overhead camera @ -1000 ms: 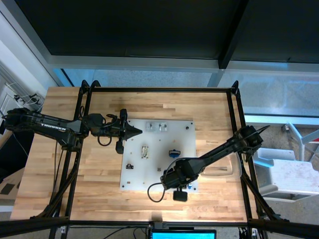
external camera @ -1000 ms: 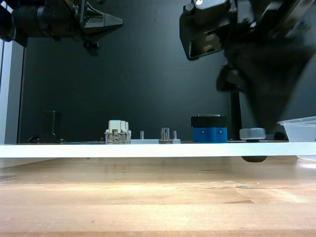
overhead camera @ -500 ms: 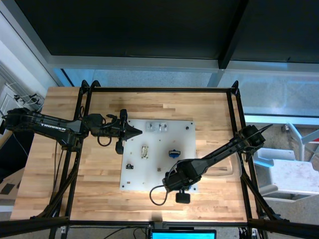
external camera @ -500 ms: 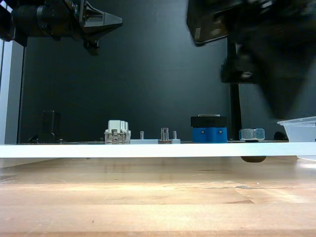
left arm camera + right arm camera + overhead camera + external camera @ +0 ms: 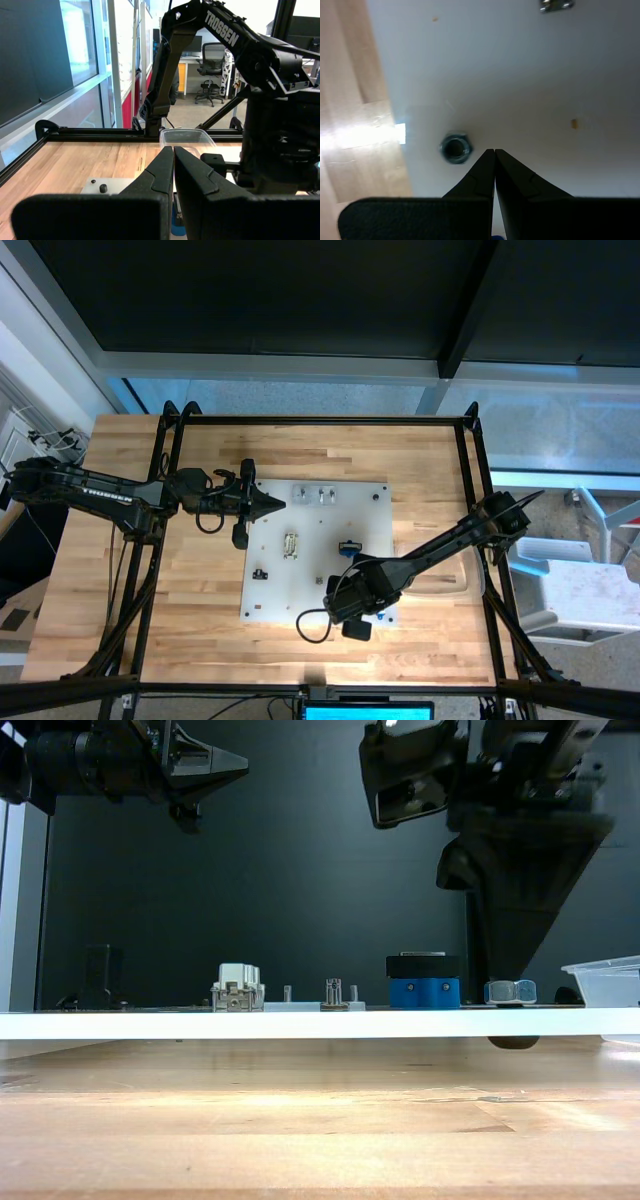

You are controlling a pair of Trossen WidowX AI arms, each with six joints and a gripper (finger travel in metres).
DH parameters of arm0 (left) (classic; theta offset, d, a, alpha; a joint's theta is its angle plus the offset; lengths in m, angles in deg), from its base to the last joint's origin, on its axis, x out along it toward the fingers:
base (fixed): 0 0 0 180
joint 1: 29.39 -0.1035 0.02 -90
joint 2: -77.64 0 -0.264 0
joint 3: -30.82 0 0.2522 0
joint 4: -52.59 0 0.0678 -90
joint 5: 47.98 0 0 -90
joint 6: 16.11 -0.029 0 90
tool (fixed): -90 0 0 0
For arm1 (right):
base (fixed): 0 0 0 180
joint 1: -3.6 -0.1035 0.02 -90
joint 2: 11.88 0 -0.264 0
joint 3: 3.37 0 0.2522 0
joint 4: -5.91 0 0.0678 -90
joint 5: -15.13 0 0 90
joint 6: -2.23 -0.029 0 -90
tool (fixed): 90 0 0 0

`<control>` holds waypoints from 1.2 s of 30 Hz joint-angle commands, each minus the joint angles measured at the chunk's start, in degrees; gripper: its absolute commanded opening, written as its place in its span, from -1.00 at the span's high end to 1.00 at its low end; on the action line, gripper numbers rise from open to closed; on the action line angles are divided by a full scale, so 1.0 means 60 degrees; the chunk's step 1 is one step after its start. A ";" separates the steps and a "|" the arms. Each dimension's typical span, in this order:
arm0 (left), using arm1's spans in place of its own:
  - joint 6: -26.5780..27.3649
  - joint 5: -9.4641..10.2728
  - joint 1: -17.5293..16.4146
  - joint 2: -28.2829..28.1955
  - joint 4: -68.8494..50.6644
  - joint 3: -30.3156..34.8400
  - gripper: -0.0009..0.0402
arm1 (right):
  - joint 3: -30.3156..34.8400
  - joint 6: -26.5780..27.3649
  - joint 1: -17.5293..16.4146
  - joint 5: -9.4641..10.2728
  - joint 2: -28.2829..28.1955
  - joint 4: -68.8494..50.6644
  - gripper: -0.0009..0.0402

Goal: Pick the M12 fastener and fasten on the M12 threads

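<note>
Right claw (image 5: 494, 150) closed on nothing, its tips just beside the M12 nut (image 5: 455, 148); left claw (image 5: 173, 149) closed and empty.
High view: the left claw hangs over the far left edge of the white board (image 5: 300, 585), and the right claw is over its near right edge, above the wooden surface (image 5: 180, 630). Low view: the nut stands at board level between the blue connector block (image 5: 424, 992) and the clear tray (image 5: 605, 978), below the right claw's tip. Left wrist view: the fingers meet. Right wrist view: the nut lies on the board with a dark centre; I cannot tell whether it is on its stud.
</note>
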 commanded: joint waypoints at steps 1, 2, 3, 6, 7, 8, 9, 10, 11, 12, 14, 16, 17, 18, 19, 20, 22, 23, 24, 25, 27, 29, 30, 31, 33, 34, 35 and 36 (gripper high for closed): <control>0.0000 -0.0004 0.0000 -0.0004 0.0004 0.0004 0.96 | -0.0022 -0.0007 -0.0007 0.0055 -0.0015 0.0015 0.96; 0.0000 -0.0004 -0.0004 -0.0004 0.0004 0.0004 0.96 | -0.0022 -0.0007 -0.0007 0.0127 -0.0015 0.0022 0.96; 0.0000 -0.0004 -0.0004 -0.0004 0.0004 0.0004 0.96 | -0.0025 -0.0004 -0.0007 0.0328 -0.0015 0.0047 0.96; 0.0000 -0.0004 -0.0004 -0.0004 0.0004 0.0004 0.96 | -0.0036 -0.0004 -0.0007 0.0801 -0.0015 0.0168 0.96; 0.0000 -0.0004 0.0000 -0.0004 0.0007 0.0004 0.96 | -0.0036 -0.0015 -0.0011 0.0801 -0.0015 0.0175 0.96; 0.0000 -0.0004 0.0000 -0.0004 0.0004 0.0004 0.96 | -0.0036 -0.0025 -0.0015 0.0805 -0.0015 0.0175 0.96; 0.0000 -0.0004 -0.0004 -0.0004 0.0004 0.0004 0.96 | -0.0036 -0.0036 -0.0018 0.0827 -0.0015 0.0178 0.96; 0.0000 -0.0004 0.0000 -0.0004 0.0004 0.0004 0.96 | -0.0036 -0.0076 -0.0018 0.0882 -0.0015 0.0182 0.96; 0.0000 -0.0004 0.0000 -0.0004 0.0004 0.0004 0.96 | -0.0036 -0.0135 -0.0018 0.1045 -0.0015 0.0208 0.96; 0.0000 -0.0004 -0.0004 -0.0004 0.0007 0.0004 0.96 | -0.0036 -0.0146 -0.0018 0.1362 -0.0015 0.0240 0.96; 0.0000 -0.0004 0.0000 -0.0004 0.0004 0.0004 0.96 | -0.0036 -0.0044 -0.0018 0.2251 -0.0004 0.0240 0.96; 0.0000 -0.0004 -0.0004 -0.0004 0.0004 0.0004 0.96 | -0.0033 0.0208 -0.0022 0.3045 0.0033 0.0229 0.96; 0.0000 -0.0004 0.0000 -0.0004 0.0004 0.0004 0.96 | -0.0033 0.0299 -0.0022 0.3206 0.0066 0.0211 0.96; 0.0000 -0.0004 0.0000 -0.0004 0.0004 0.0004 0.96 | -0.0033 0.0324 -0.0025 0.3206 0.0095 0.0182 0.96; 0.0000 -0.0004 -0.0004 -0.0004 0.0004 0.0004 0.96 | -0.0033 0.0313 -0.0022 0.3071 0.0117 0.0153 0.96; 0.0000 -0.0004 0.0000 -0.0004 0.0004 0.0004 0.96 | -0.0033 0.0295 -0.0025 0.2852 0.0138 0.0135 0.96; 0.0000 -0.0004 -0.0004 -0.0004 0.0004 0.0004 0.96 | -0.0033 0.0266 -0.0022 0.2299 0.0157 0.0117 0.96; 0.0000 -0.0004 -0.0004 -0.0004 0.0004 0.0004 0.96 | -0.0033 0.0248 -0.0022 0.1920 0.0164 0.0066 0.96; 0.0000 -0.0004 0.0000 -0.0004 0.0004 0.0004 0.96 | -0.0033 0.0182 -0.0018 0.1563 0.0164 0.0000 0.96; 0.0000 -0.0004 0.0000 -0.0004 0.0004 0.0004 0.96 | -0.0033 0.0076 -0.0018 0.1155 0.0164 -0.0091 0.96; 0.0000 -0.0004 0.0000 -0.0004 0.0004 0.0004 0.96 | -0.0036 -0.0029 -0.0018 0.0641 0.0164 -0.0164 0.96; 0.0000 -0.0004 0.0000 -0.0004 0.0004 0.0004 0.96 | -0.0033 -0.0025 -0.0015 0.0583 0.0055 -0.0131 0.96; 0.0000 -0.0004 -0.0004 -0.0004 0.0004 0.0004 0.96 | -0.0036 -0.0018 -0.0018 0.0455 0.0029 -0.0135 0.96; 0.0000 -0.0004 -0.0004 -0.0004 0.0004 0.0004 0.96 | -0.0036 -0.0018 -0.0015 0.0408 -0.0029 -0.0127 0.96; 0.0000 -0.0004 0.0000 -0.0004 0.0004 0.0004 0.96 | -0.0036 -0.0018 -0.0018 0.0455 -0.0124 -0.0062 0.96; 0.0000 -0.0004 -0.0004 -0.0004 0.0004 0.0004 0.96 | -0.0036 -0.0018 -0.0018 0.0455 -0.0124 0.0011 0.96; 0.0000 -0.0004 0.0000 -0.0004 0.0004 0.0004 0.96 | -0.0036 -0.0022 -0.0018 0.0423 -0.0124 0.0095 0.96; 0.0000 -0.0004 0.0000 -0.0004 0.0007 0.0004 0.96 | -0.0036 -0.0025 -0.0018 0.0353 -0.0124 0.0153 0.96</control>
